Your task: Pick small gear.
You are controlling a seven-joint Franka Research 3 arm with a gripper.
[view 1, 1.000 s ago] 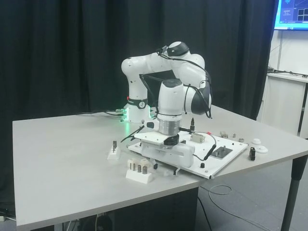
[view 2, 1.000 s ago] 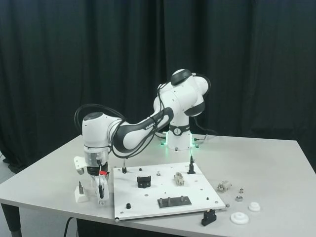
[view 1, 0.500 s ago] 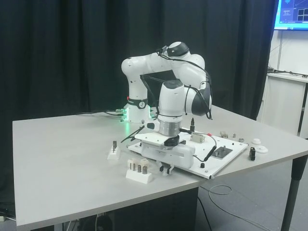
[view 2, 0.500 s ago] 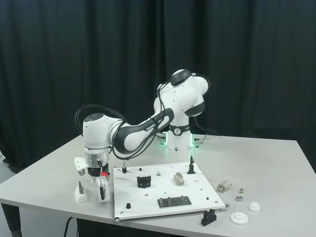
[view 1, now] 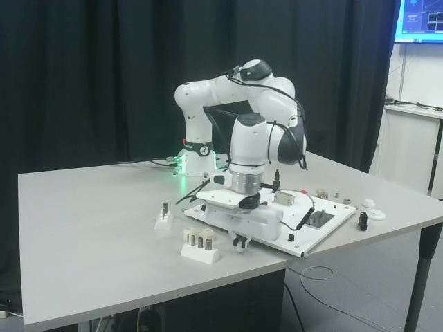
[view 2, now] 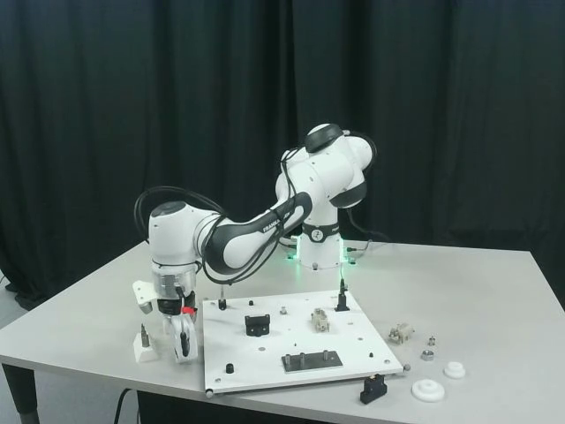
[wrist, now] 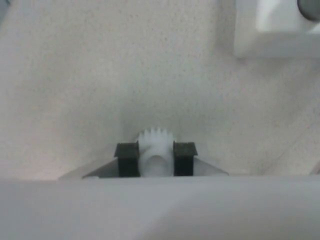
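A small white gear (wrist: 155,145) is pinched between the two black fingertips (wrist: 127,158) of the gripper (wrist: 155,159); this is seen in the lower middle of the wrist view, and the teeth of the gear are shown above the fingers. The gear is held above the grey table (wrist: 100,75), and no contact with the surface can be made out. A white block (wrist: 277,25) is seen in the upper right of the wrist view.

In the first room view, the gripper (view 1: 239,241) is found at the lower centre of the frame, just beside a white holder (view 1: 200,247) with small pegs and at the near edge of the white board (view 1: 315,232). In the second room view, the gripper (view 2: 182,344) is located at lower left, between a small white stand (view 2: 144,347) and the white board (view 2: 353,349).
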